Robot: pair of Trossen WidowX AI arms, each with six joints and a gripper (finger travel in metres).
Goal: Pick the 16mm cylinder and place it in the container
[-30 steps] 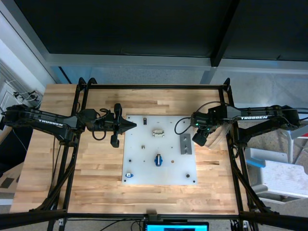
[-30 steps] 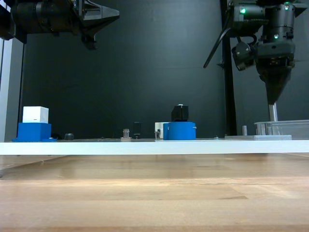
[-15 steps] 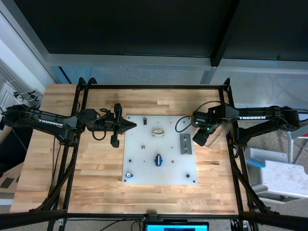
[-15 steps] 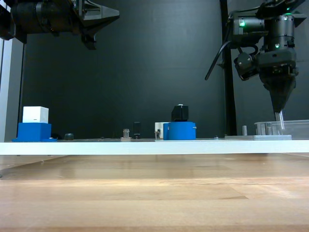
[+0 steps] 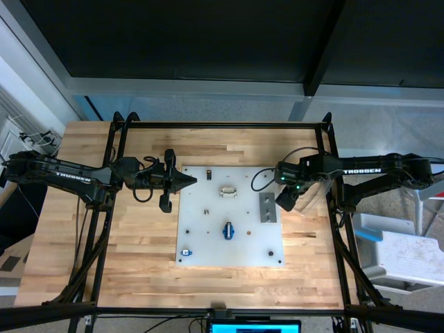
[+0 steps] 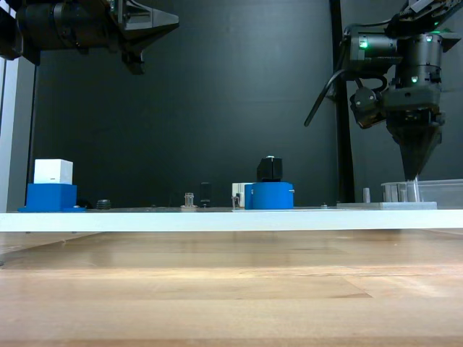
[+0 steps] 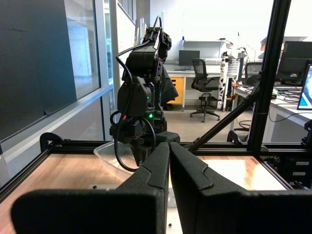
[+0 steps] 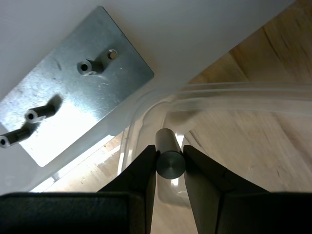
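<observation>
Right wrist view: right gripper holds 16mm cylinder over container.
2 fingers pinch it tight; left gripper high by board left edge, fingers together, empty.

The left gripper and right gripper are black, the 16mm cylinder dark silvery, the container seemingly clear.
</observation>
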